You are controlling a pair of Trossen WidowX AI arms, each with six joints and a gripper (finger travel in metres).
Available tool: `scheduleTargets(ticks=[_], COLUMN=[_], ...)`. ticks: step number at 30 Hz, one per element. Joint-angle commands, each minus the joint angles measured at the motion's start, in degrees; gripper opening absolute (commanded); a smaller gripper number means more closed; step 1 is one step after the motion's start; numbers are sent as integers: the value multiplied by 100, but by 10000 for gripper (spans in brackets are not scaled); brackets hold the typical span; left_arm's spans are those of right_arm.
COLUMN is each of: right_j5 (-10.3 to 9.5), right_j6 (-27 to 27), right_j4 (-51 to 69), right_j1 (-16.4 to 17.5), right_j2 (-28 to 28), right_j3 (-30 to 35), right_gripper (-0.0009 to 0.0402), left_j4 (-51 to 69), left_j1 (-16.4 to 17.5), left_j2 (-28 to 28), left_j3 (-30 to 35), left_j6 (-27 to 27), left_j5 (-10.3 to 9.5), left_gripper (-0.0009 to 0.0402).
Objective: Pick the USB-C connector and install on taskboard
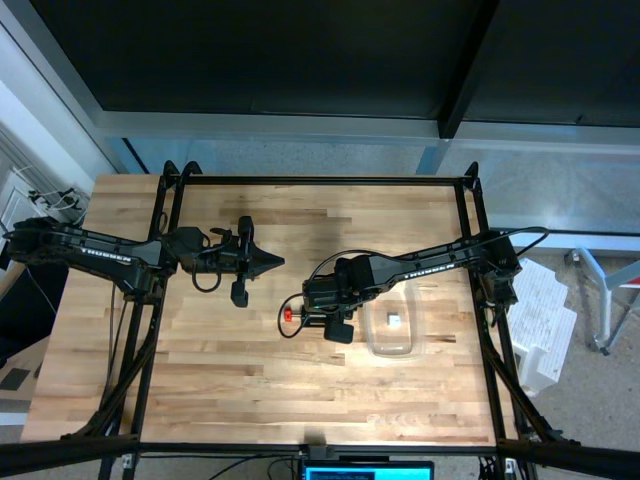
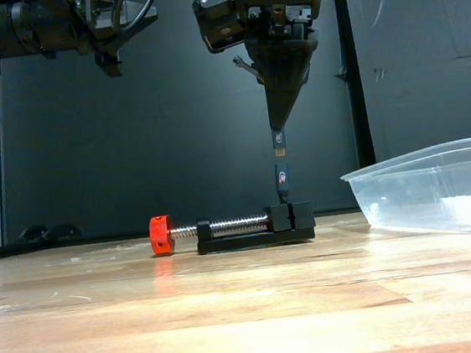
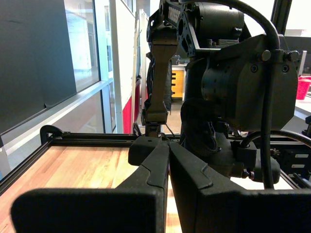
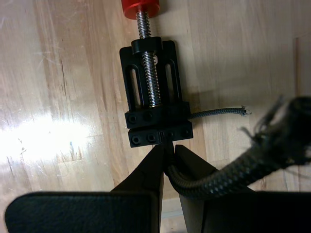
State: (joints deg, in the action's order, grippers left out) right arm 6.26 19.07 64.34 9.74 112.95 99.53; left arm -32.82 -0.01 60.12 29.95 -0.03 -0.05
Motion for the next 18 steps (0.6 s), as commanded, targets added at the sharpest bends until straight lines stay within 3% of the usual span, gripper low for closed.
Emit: scheduleTargets(ticks=[1, 18], right_j5=[-9, -24], right_j6=[35, 170], right_j4=[-37, -133], right_j1=[7, 33], right_j2=[0, 0], right_j3=[-50, -85], right_gripper=[0, 0], left_j4=[-2, 0], left_j1=[0, 0], left_j2=[0, 0], left_j3=[0, 0], left_j6=[0, 0], left_j5=[2, 2], left_gripper=[0, 0])
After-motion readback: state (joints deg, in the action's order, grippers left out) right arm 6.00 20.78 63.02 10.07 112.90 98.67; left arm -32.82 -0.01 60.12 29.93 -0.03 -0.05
